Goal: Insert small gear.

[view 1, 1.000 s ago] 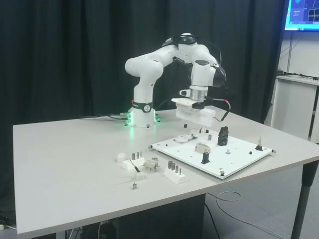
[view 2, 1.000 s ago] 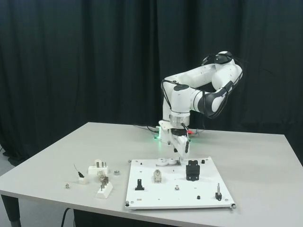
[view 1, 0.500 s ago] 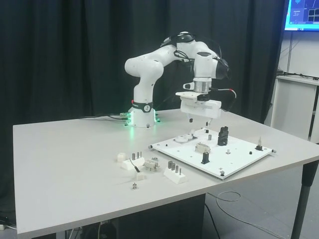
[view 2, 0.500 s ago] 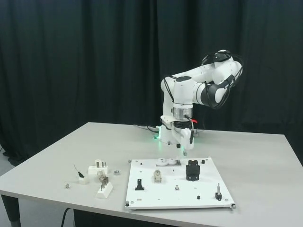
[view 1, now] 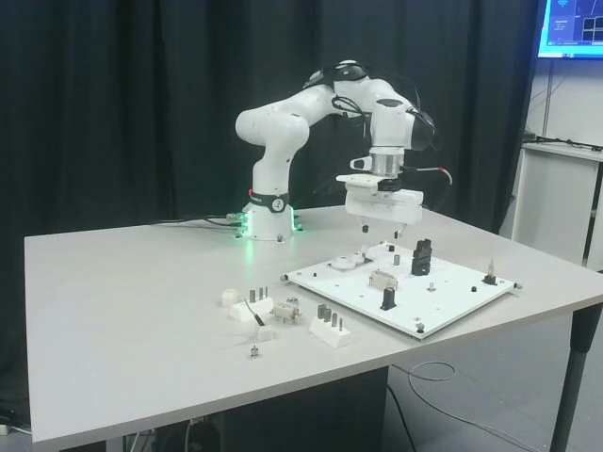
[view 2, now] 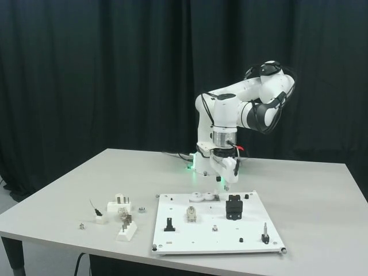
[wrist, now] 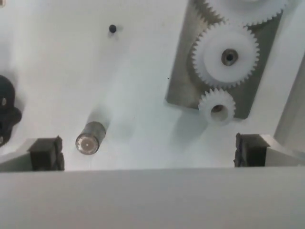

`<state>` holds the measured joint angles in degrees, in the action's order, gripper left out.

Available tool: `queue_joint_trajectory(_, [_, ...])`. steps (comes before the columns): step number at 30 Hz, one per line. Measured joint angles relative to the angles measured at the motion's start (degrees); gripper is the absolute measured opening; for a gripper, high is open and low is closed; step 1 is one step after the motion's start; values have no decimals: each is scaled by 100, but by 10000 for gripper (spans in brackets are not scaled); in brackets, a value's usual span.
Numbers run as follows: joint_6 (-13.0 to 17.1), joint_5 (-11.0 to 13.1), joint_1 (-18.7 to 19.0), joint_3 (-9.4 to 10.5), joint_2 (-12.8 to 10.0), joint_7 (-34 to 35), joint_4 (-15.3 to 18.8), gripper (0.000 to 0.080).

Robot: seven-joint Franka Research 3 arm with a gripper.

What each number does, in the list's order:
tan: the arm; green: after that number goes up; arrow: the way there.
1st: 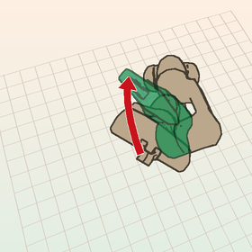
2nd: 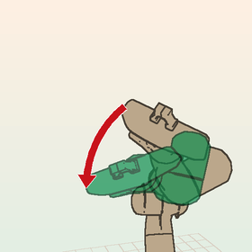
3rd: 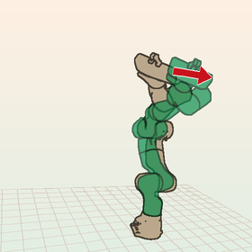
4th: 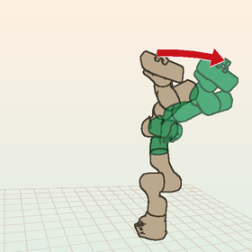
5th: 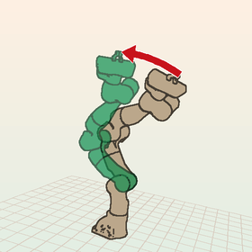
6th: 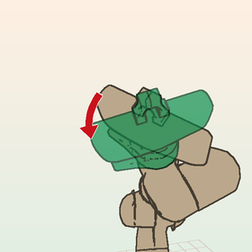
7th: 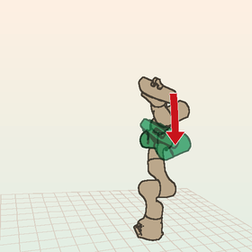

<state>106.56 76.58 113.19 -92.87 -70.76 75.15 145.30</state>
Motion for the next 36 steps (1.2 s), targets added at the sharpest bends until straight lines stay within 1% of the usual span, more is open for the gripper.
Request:
queue_joint_trajectory(9, [220,93,-1,216,0,0,-10,800])
queue_joint_trajectory(17, [433,189,-12,363,0,0,-16,800])
queue_joint_trajectory(36, [562,195,-14,505,1,0,-25,800])
